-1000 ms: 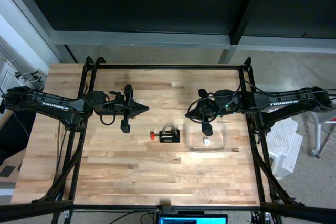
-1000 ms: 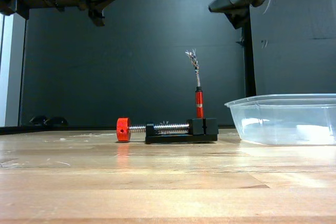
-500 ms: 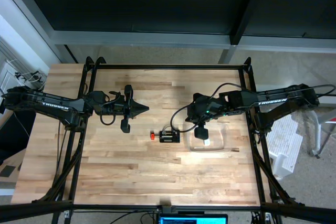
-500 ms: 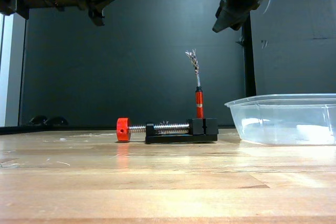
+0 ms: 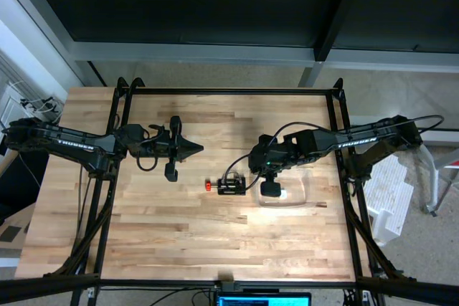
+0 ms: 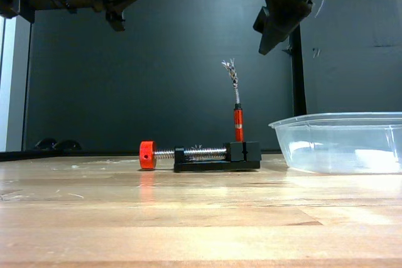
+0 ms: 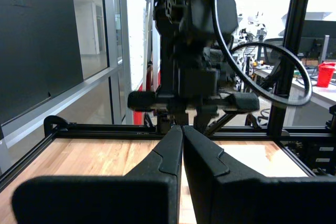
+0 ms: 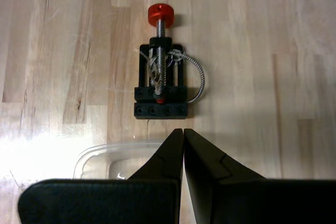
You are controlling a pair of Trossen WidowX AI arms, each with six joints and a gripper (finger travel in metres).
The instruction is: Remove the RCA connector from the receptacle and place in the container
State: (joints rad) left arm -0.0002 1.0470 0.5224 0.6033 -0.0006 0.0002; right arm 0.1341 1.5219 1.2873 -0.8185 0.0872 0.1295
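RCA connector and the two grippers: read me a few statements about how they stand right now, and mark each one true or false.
1. The RCA connector stands upright in the receptacle. True.
2. The right gripper is clamped on the connector. False: it is shut on nothing and hovers well above the receptacle's end nearest the container.
3. The left gripper is shut and held high, off to the receptacle's left. True.
4. The connector lies in the container. False: it sits in the receptacle.
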